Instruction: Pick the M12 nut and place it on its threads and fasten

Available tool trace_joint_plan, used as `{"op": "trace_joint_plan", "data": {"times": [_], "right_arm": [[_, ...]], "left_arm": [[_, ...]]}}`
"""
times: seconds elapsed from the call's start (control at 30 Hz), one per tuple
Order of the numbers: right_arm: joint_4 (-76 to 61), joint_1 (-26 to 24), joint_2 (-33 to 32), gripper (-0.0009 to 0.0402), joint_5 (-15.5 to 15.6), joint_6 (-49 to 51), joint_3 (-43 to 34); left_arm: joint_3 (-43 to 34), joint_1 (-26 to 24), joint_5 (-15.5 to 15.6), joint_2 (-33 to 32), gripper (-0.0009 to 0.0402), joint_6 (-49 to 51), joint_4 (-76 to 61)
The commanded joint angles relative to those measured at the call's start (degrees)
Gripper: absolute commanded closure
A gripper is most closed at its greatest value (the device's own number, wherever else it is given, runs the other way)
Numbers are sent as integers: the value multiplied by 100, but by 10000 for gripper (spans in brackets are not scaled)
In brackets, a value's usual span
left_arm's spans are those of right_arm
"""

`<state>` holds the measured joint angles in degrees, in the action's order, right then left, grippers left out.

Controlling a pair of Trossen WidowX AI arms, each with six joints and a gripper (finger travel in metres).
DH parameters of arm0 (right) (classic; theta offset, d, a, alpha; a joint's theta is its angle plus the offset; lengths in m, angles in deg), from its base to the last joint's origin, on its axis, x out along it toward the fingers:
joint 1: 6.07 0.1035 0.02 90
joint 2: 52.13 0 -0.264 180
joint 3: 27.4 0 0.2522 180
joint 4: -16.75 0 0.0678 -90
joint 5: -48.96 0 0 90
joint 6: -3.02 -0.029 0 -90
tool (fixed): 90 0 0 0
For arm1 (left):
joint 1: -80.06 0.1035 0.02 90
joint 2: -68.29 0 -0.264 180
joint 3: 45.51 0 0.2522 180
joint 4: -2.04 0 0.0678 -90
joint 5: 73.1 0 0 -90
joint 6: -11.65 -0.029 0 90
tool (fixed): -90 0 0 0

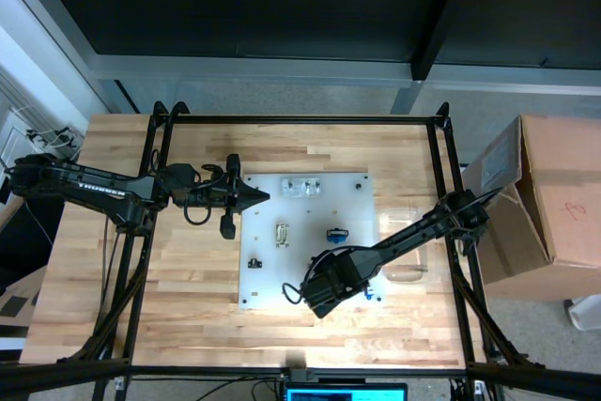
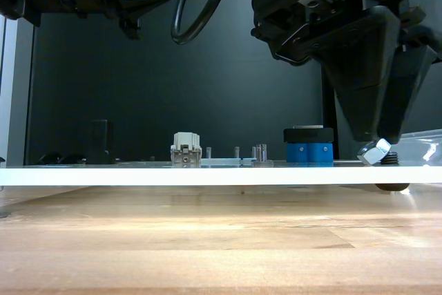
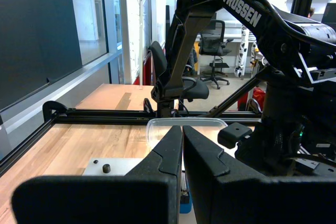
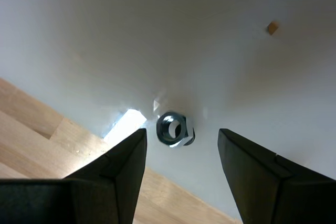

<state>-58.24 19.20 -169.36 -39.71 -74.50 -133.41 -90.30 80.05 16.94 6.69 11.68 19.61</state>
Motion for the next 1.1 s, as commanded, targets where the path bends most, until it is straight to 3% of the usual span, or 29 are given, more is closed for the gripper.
{"op": "trace_joint_plan", "data": {"times": [0.03,0.23,0.37,0.7,0.83,1.1], "right_arm": [[-4,9,22,192,26,2,7],[-11,-48,42,194,35,824,-297],[-726,-131,-72,193,24,894,-780],[-2142,-177,-975,188,197,2135,-2133],[-2269,-229,-1226,188,472,2339,-2354],[-2205,-251,-1541,188,474,2557,-2516]], "left_arm": [[0,0,-2,0,393,-2,2],[0,2,0,0,393,-2,2],[0,0,-2,0,393,-2,2],[0,0,-2,0,393,-2,2],[0,0,-2,0,393,-2,2],[0,0,-2,0,393,-2,2]]}}
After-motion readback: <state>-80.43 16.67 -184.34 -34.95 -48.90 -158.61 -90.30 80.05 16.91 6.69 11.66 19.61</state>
